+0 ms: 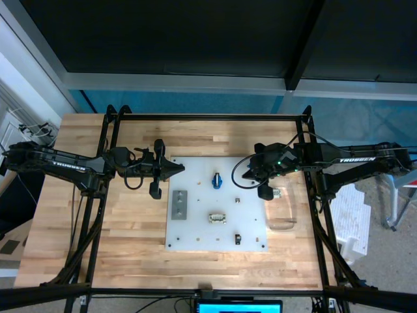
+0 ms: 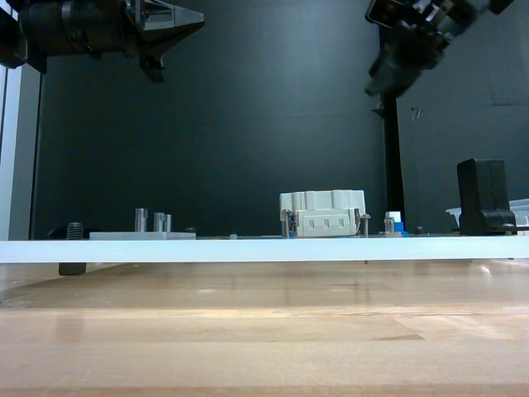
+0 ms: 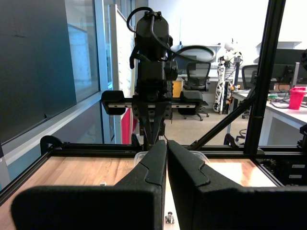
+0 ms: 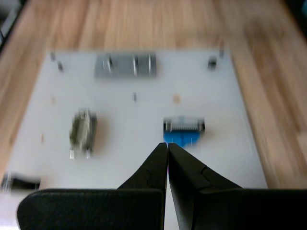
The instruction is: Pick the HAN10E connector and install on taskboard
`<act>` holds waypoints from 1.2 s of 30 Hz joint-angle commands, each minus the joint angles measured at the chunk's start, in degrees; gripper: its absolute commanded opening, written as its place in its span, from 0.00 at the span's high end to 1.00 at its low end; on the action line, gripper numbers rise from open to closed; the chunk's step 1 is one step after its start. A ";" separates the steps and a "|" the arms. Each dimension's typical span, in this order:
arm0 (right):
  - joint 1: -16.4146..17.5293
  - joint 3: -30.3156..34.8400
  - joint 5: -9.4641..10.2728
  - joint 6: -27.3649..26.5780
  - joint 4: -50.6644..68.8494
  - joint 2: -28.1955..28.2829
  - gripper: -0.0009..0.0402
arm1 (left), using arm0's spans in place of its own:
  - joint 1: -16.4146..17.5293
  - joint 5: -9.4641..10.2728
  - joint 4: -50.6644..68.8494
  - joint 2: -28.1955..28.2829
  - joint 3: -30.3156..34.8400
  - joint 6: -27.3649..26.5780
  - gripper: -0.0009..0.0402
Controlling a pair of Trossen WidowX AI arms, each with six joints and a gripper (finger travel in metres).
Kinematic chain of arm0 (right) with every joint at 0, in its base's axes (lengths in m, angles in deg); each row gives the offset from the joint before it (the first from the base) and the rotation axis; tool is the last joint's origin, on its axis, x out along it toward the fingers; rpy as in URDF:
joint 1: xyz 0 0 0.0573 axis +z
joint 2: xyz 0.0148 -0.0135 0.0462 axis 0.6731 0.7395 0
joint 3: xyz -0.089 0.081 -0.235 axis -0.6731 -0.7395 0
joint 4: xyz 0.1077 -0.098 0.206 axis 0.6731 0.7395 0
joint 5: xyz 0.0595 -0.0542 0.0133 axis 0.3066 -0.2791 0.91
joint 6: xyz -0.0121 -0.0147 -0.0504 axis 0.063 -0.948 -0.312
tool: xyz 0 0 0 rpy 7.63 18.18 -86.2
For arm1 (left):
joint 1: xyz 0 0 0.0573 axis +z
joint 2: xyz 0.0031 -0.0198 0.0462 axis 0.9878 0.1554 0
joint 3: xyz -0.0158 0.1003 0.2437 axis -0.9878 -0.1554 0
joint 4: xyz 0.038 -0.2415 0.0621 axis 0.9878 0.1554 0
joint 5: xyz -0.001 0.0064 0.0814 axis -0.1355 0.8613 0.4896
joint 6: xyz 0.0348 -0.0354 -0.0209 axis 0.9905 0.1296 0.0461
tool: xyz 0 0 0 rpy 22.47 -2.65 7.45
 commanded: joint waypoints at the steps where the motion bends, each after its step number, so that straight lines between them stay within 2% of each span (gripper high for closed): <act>1: 0.00 1.38 -0.07 0.22 7.28 0.07 0.98 | 0.00 0.00 -0.02 0.00 0.00 0.02 0.98; 11: -0.02 2.34 -1.75 0.15 27.12 0.15 0.98 | 0.00 0.00 -0.02 0.00 0.00 0.02 0.98; 14: 0.00 2.10 -3.13 0.04 31.80 0.63 0.98 | 0.00 0.00 -0.02 0.00 0.00 0.02 0.98; 23: 0.02 0.26 -3.04 -0.20 35.71 3.89 0.96 | 0.00 0.00 -0.02 0.00 0.00 0.02 0.98; 27: 0.04 -1.29 -2.99 -0.07 35.26 4.66 0.86 | 0.00 0.00 -0.02 0.00 0.00 0.02 0.98; 36: 0.24 -4.00 -3.04 2.19 32.22 6.69 0.48 | 0.00 0.00 -0.02 0.00 0.00 0.02 0.98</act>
